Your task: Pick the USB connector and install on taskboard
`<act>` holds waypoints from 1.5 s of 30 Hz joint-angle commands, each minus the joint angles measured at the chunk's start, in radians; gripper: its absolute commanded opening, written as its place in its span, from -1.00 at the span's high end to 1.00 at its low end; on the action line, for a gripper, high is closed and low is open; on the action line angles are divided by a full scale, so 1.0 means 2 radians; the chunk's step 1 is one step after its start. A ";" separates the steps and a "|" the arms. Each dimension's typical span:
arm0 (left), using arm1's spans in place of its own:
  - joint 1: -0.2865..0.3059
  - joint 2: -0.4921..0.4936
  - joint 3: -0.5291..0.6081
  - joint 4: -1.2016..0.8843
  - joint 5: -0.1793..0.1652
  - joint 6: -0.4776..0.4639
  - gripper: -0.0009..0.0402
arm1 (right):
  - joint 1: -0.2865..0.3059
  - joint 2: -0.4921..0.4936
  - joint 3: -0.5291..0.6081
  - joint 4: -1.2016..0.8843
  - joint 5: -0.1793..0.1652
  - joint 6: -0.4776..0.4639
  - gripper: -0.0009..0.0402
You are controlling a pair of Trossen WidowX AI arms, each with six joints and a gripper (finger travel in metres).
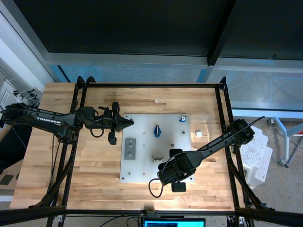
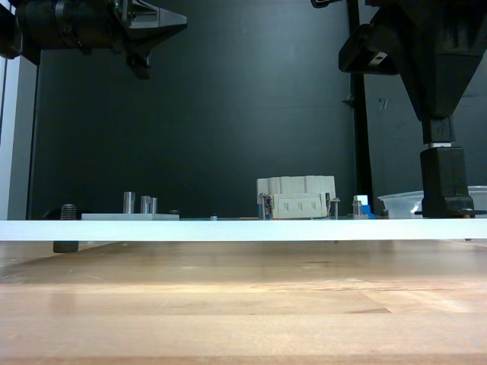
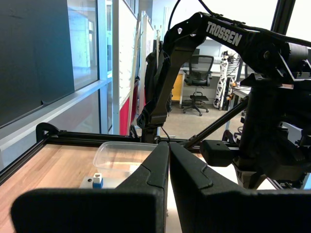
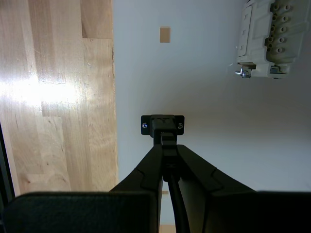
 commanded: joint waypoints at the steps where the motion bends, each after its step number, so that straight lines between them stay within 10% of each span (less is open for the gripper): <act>1: 0.000 0.000 0.000 0.000 0.000 0.000 0.96 | 0.000 0.000 -0.001 0.005 -0.001 0.002 0.96; 45: 0.000 0.000 0.000 0.000 0.000 0.000 0.96 | 0.001 -0.079 0.008 -0.034 0.022 0.007 0.25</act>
